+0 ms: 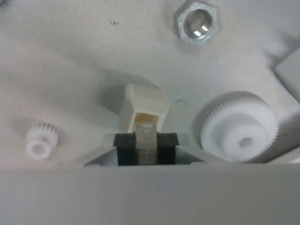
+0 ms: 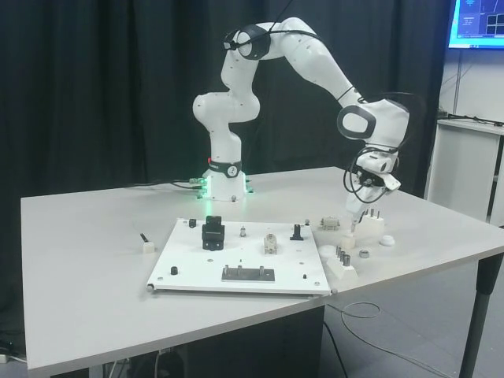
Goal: Insert Ethernet.
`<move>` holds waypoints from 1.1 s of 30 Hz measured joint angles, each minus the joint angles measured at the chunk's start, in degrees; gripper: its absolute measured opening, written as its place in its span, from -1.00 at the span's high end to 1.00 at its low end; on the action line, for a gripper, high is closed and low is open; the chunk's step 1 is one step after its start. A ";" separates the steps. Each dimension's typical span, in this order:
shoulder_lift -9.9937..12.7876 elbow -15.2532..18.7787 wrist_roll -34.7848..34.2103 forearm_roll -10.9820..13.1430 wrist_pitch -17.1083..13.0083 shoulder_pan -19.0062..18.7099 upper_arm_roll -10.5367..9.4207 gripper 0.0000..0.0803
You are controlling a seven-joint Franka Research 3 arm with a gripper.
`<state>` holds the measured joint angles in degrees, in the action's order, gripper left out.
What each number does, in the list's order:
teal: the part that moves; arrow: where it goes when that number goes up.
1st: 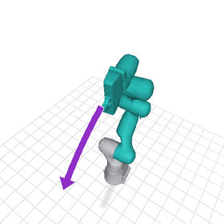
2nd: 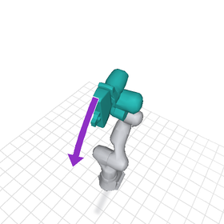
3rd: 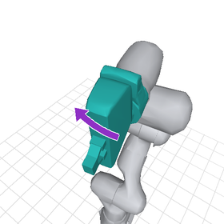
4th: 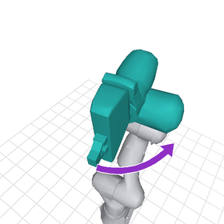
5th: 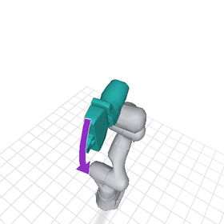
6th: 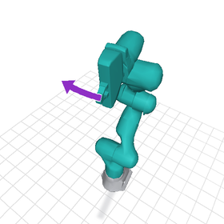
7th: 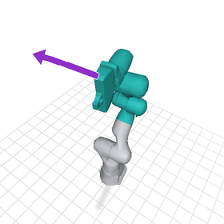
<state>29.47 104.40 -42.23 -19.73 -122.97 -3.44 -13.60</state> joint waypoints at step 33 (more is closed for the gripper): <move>-0.05 -4.25 0.00 1.04 5.63 -0.70 0.17 0.77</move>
<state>29.42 100.16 -42.23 -18.69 -117.34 -4.14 -13.43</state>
